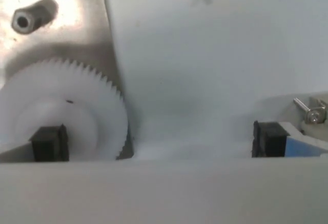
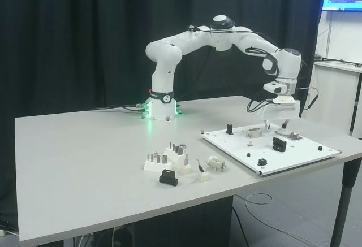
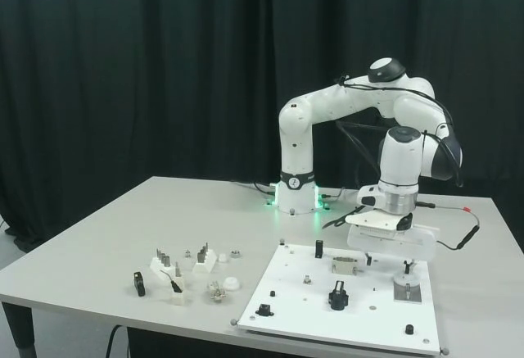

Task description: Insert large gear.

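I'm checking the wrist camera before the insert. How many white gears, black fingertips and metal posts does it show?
White gear: 1
Black fingertips: 2
Metal post: 1
Total: 4

The white, toothed large gear lies flat on the grey metal plate, near its upright peg.
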